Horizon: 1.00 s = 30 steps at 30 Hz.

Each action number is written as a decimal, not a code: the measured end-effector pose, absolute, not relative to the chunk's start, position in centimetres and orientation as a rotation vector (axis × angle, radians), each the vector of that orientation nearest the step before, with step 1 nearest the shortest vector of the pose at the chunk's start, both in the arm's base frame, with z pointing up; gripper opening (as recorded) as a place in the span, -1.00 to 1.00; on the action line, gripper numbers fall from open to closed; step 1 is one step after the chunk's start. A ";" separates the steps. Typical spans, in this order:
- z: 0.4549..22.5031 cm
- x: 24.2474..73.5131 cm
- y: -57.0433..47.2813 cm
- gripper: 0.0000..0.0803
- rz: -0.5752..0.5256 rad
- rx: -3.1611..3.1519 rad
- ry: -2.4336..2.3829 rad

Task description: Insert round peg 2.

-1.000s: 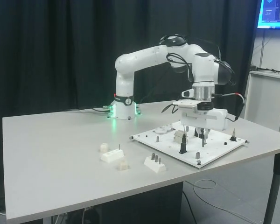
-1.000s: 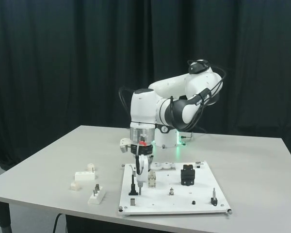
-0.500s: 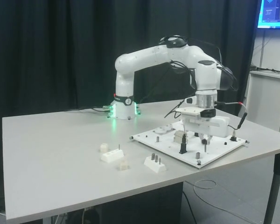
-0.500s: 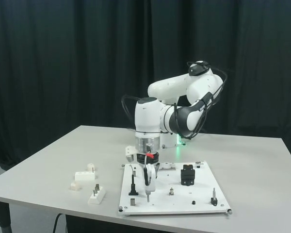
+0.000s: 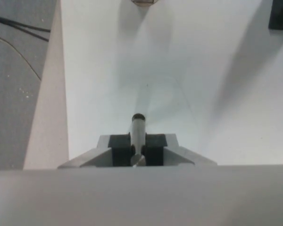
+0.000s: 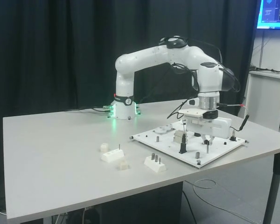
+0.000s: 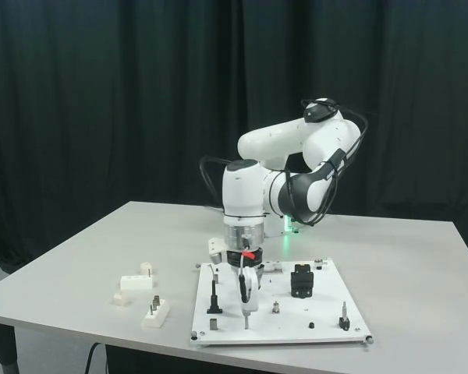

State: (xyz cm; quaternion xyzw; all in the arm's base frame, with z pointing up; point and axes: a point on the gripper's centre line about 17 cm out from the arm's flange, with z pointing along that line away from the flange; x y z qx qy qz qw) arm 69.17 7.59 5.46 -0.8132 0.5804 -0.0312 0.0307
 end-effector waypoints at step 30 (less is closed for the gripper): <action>5.1 69.5 7.5 -0.85 -0.132 -2.484 1.855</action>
